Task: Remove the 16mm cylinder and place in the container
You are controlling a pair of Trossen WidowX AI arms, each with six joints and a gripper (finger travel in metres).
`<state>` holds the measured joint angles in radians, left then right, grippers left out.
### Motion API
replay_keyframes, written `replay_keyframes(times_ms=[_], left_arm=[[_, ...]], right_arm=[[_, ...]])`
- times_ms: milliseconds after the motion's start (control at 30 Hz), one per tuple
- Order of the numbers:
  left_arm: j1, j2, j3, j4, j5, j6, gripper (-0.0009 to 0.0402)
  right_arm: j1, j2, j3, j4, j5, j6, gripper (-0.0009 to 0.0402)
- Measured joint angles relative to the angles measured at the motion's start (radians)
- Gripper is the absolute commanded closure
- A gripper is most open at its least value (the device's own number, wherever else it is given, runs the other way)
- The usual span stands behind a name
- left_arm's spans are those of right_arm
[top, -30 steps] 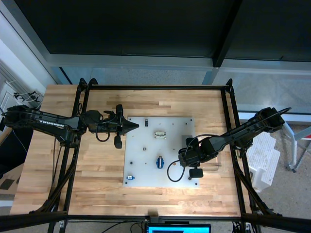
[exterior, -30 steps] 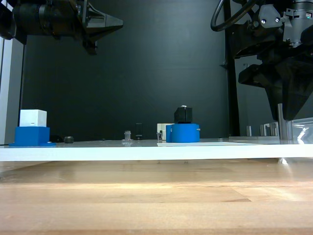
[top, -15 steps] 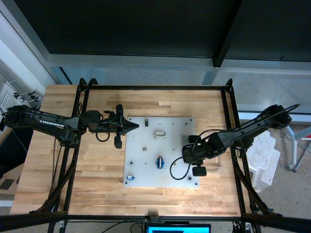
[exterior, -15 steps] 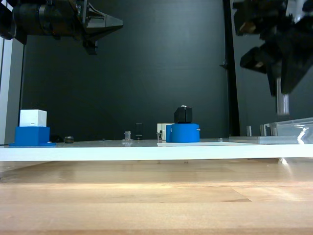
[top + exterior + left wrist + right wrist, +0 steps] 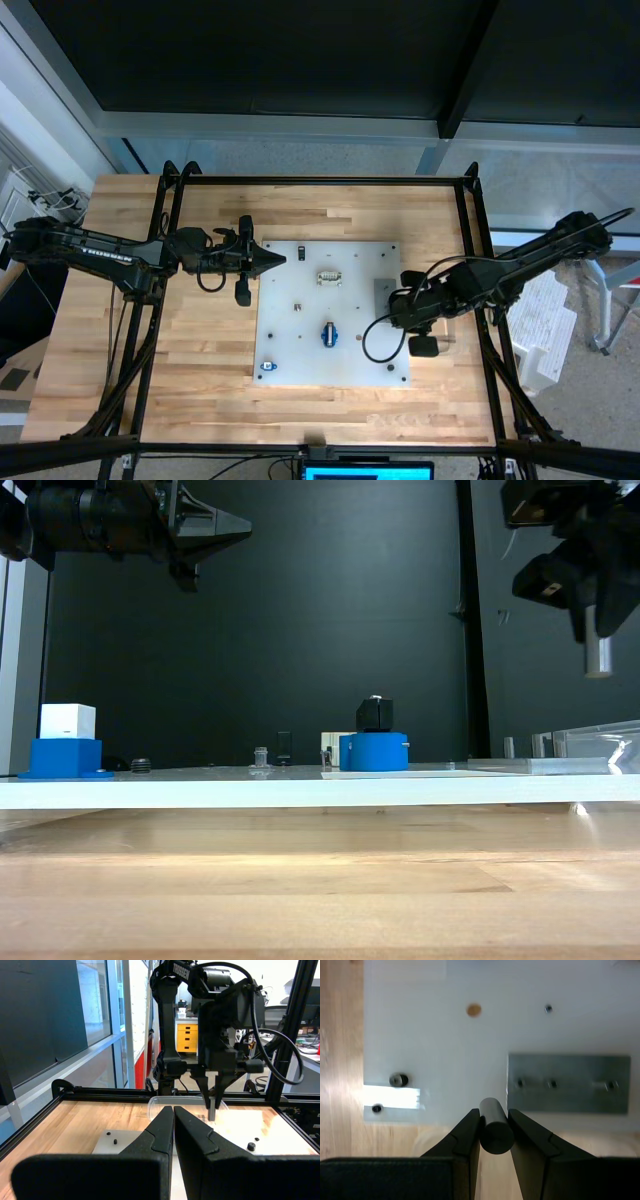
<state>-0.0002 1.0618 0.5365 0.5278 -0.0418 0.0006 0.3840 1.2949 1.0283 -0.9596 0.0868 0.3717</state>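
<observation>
Your right end effector (image 5: pixel 493 1115) is pinching the 16mm cylinder (image 5: pixel 597 652), which hangs upright in the air (clear of the white board (image 5: pixel 300 340)) toward the worktop's right edge, higher than the container (image 5: pixel 600 740). Your left end effector (image 5: pixel 173 1110) hovers, fingers pressed together, toward the left edge.

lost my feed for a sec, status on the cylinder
Right gripper shut on 16mm cylinder, raised above board. Container not yet reached. Left gripper shut, parked high. Path looks clear.

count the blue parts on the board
2 blue parts: board centre, near left corner; left gripper shut over the far left; right gripper holds the 16mm cylinder above the right edge.
</observation>
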Motion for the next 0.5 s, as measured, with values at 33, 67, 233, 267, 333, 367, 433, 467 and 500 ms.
replay_keyframes(times_ms=[33,67,233,267,333,367,433,467,500], left_arm=[[0.000,0.000,0.000,0.000,0.000,0.000,0.0393],[0.000,0.000,0.000,0.000,0.000,0.000,0.0393],[0.000,0.000,0.000,0.000,0.000,0.000,0.0393],[0.000,0.000,0.000,0.000,0.000,0.000,0.0393],[0.000,0.000,0.000,0.000,0.000,0.000,0.0393],[0.000,0.000,0.000,0.000,0.000,0.000,0.0393],[0.000,0.000,0.000,0.000,0.000,0.000,0.0393],[0.000,0.000,0.000,0.000,0.000,0.000,0.0393],[0.000,0.000,0.000,0.000,0.000,0.000,0.0393]], right_arm=[[0.001,-0.013,-0.003,-0.017,0.000,0.007,0.0393],[0.002,-0.025,-0.008,-0.029,0.000,0.013,0.0393],[0.010,-0.096,-0.057,-0.076,0.000,0.044,0.0393],[0.012,-0.109,-0.066,-0.085,0.000,0.045,0.0393],[0.014,-0.137,-0.087,-0.103,0.000,0.053,0.0393],[0.015,-0.150,-0.099,-0.111,0.000,0.058,0.0393],[0.015,-0.177,-0.123,-0.114,0.000,0.063,0.0392],[0.015,-0.188,-0.133,-0.117,0.000,0.066,0.0391],[0.016,-0.196,-0.142,-0.124,0.000,0.069,0.0389]])
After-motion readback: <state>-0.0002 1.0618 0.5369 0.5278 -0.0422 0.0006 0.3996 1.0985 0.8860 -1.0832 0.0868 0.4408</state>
